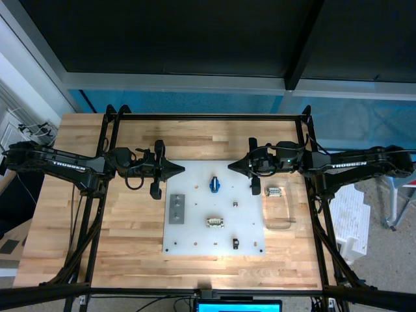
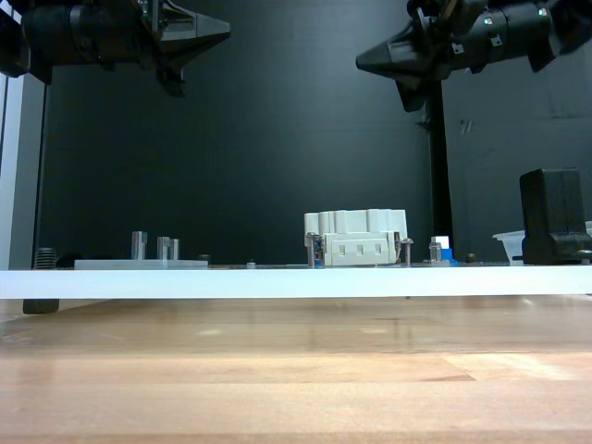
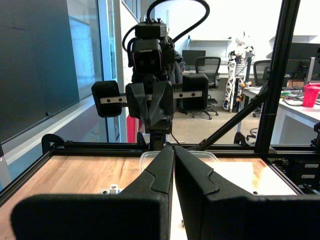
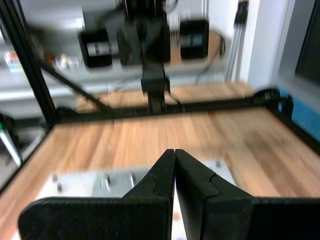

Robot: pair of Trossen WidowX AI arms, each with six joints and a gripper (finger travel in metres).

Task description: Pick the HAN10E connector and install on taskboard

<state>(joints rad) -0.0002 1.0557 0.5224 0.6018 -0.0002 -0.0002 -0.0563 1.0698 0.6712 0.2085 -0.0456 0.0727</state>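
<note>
Open right gripper [image 1: 233, 166] — pinched closed near centre, like left gripper [image 1: 181, 169] left of centre — and descend squarely over connector [image 1: 274, 191] right of taskboard [image 1: 195, 244].

The wooden table [image 1: 78, 214] carries the white taskboard [image 1: 195, 235], with a clear tray [image 1: 278, 227] just beside it.

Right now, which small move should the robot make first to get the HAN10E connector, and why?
Probably open the right hand and lower it toward the HAN10E connector in the clear tray: that hand hovers shut above the taskboard, beside the tray, while the left hand hovers shut over the board's opposite side.
</note>
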